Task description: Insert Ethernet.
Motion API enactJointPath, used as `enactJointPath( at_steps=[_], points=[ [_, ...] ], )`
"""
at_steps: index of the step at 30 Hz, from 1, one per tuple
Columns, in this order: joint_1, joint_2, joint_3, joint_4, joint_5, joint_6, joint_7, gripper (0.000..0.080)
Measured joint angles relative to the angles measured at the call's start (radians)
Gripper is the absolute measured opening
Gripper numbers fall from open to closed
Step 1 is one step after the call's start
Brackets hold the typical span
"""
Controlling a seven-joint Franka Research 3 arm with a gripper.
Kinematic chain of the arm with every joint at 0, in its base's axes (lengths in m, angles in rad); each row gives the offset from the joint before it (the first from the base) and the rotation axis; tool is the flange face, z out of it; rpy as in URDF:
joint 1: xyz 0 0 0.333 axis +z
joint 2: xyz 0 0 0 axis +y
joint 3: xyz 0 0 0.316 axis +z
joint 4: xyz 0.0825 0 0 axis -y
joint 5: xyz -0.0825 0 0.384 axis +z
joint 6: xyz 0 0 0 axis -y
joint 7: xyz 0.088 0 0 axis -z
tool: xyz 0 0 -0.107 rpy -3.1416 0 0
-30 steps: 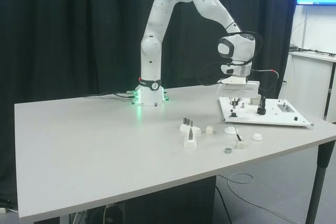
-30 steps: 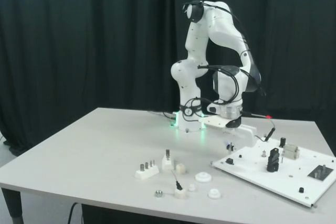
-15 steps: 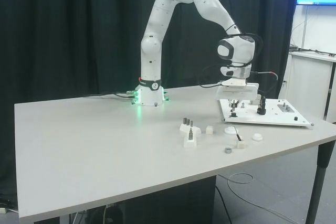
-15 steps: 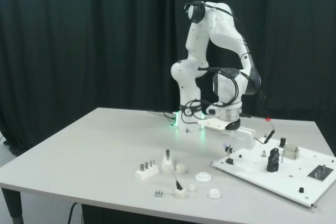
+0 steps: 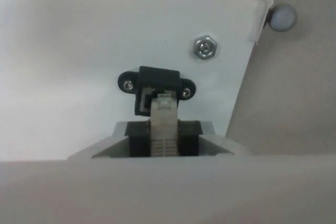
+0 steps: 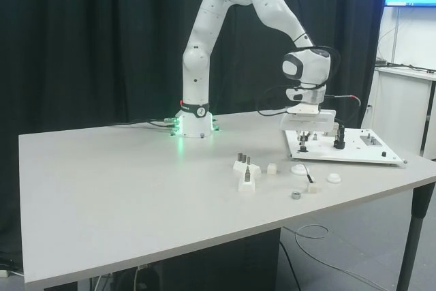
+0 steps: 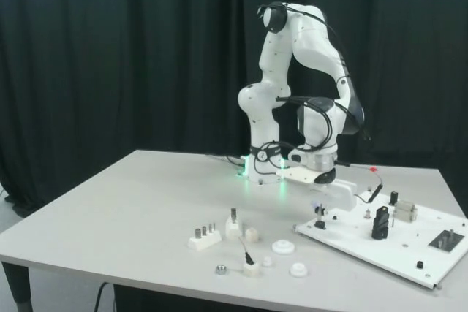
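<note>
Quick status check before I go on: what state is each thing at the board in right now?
Ethernet plug: held upright, tip at the socket mouth, not seated.
Black socket: screwed to the board, opening unfilled.
Gripper: shut on the plug, over the board corner.
White board: flat on the table.

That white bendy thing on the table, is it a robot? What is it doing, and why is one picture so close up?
Yes, it is a robot arm bolted to a grey table. Two pictures are taken from across the room. The close one comes from a camera on its wrist, looking down. Its gripper holds a cable plug, like the one for a computer's internet. The plug's tip sits at a black socket on a white board. Small white and grey parts lie on the table beside the board.
</note>
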Motion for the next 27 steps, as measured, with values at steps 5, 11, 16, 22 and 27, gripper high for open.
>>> enactJointPath(
  at_steps=[5,11,16,22,27],
  points=[
    [-0.003,0.005,0.006,0.0,0.012,0.008,0.0,0.0105],
    [-0.006,0.01,0.01,0.0,0.025,0.012,0.0,0.0105],
    [-0.008,0.01,0.01,0.0,0.028,0.012,0.0,0.0105],
    [-0.009,0.01,0.011,0.0,0.036,0.012,0.003,0.0105],
    [-0.013,0.01,0.011,0.0,0.051,0.009,0.004,0.0105]
  ],
)
